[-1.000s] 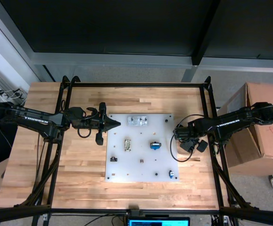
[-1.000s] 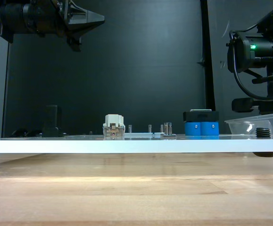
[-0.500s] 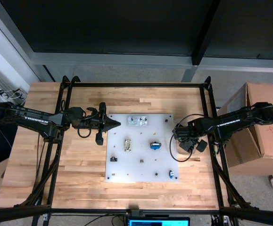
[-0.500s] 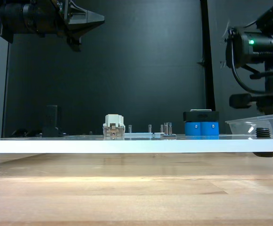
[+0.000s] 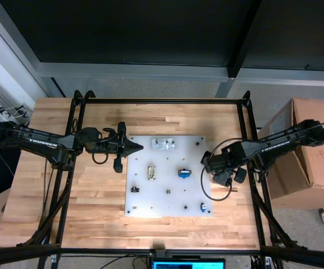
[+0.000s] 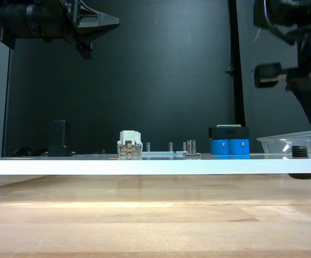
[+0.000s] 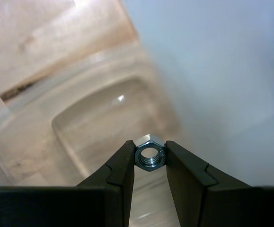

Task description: Pick the M12 nut and place it on its threads and fasten

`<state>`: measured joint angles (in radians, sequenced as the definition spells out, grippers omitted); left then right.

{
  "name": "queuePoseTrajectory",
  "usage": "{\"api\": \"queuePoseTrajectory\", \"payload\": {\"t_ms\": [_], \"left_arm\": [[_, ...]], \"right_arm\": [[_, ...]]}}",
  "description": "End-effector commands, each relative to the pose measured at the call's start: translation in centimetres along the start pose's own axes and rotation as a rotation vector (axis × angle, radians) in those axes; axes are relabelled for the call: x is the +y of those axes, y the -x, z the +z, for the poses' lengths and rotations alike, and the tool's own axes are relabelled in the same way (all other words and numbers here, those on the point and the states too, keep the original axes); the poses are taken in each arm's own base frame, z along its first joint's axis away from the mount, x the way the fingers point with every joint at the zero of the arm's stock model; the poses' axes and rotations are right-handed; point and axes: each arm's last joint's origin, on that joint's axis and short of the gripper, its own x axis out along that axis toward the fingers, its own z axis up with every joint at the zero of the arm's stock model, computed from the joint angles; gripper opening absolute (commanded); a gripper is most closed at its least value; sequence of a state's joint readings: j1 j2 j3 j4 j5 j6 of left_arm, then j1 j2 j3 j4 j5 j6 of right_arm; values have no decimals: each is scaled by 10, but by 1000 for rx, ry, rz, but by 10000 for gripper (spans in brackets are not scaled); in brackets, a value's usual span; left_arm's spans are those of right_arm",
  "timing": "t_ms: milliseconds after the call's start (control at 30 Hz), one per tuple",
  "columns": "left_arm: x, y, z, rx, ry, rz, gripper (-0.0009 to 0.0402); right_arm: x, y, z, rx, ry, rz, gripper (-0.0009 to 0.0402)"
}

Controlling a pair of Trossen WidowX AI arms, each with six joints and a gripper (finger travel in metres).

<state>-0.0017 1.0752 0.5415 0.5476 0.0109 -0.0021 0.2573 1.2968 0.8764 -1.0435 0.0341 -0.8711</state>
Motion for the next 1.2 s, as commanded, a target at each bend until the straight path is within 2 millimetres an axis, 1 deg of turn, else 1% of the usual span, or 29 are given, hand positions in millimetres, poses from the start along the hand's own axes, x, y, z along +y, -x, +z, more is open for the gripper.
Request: {"api": "queuePoseTrajectory", "payload": {"t_ms": [33, 300, 433, 600, 800, 933, 1033, 1200], "left_arm": [[0, 0, 0, 0, 0, 0, 0], [0, 0, 0, 0, 0, 0, 0], [0, 0, 0, 0, 0, 0, 0], [0, 0, 0, 0, 0, 0, 0], [0, 0, 0, 0, 0, 0, 0], [0, 0, 0, 0, 0, 0, 0], [0, 0, 0, 0, 0, 0, 0], [0, 0, 0, 0, 0, 0, 0]], "right_arm": [[-5, 5, 20, -4, 58, 3, 16], [-16, 8, 78, -15, 292, 9, 16], [-25, 6, 101, -16, 376, 12, 16], [-41, 1, 129, -15, 433, 2, 16], [-50, -13, 159, 1, 464, 1, 16], [-56, -19, 172, -4, 492, -3, 16], [-60, -22, 179, -5, 499, -5, 16], [-63, -30, 183, -4, 495, 8, 16]]}}
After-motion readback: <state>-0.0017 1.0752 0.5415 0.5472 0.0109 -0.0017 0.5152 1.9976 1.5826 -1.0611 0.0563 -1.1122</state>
